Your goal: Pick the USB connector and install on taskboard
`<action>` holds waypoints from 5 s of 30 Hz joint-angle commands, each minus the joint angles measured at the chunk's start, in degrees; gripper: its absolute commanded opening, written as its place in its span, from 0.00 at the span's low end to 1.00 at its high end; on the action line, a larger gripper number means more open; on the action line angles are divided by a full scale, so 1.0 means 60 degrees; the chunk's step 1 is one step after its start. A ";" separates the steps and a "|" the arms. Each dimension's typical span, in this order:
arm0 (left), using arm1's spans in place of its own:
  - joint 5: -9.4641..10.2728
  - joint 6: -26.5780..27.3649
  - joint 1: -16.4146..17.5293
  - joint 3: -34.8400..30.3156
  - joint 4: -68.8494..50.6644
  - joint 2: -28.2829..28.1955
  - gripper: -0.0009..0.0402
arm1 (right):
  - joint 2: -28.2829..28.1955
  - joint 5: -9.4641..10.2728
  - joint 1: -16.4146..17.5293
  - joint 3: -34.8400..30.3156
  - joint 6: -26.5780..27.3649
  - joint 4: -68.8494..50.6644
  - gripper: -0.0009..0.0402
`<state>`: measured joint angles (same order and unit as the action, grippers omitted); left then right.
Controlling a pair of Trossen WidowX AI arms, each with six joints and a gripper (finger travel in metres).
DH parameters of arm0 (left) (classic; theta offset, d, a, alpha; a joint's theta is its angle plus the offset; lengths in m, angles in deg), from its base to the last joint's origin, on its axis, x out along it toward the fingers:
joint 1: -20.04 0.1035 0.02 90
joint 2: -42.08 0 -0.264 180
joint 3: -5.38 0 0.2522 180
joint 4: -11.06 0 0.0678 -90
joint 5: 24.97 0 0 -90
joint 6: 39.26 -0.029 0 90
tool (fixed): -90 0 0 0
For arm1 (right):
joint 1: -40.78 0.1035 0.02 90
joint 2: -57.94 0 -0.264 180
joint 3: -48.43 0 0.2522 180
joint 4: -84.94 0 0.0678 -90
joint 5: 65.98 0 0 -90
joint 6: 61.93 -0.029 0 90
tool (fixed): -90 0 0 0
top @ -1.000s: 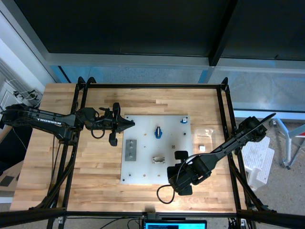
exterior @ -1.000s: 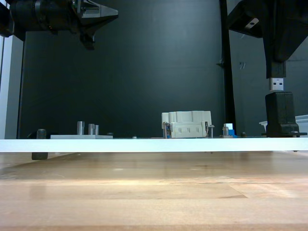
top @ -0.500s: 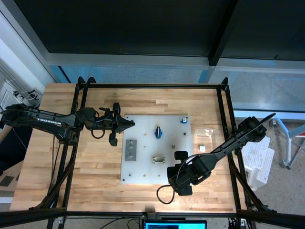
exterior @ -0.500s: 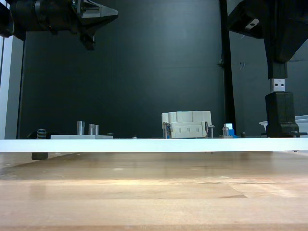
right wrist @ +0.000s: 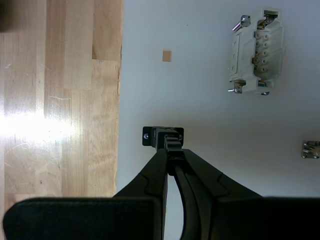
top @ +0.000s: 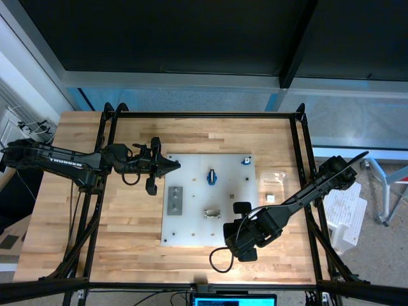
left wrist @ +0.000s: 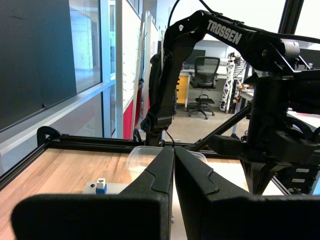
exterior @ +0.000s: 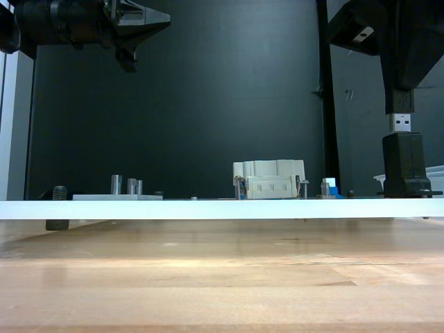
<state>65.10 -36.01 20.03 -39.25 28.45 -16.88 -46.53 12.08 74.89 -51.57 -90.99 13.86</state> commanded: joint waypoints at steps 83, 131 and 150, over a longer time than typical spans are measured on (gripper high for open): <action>-0.0004 -0.0004 0.0004 0.0000 0.0004 0.0000 0.02 | 0.1588 0.0076 0.0025 0.0936 -0.0153 0.0637 0.44; -0.0004 -0.0004 0.0000 0.0000 0.0004 0.0000 0.02 | 0.5431 0.0703 -0.4758 0.2973 0.4262 0.2688 0.02; -0.0004 -0.0004 0.0004 0.0000 0.0004 0.0000 0.02 | 0.7038 0.1508 -0.5377 0.6211 0.4634 1.0236 0.02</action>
<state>65.10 -36.01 20.03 -39.25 28.45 -16.86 -4.61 21.26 42.69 -15.50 -63.07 72.24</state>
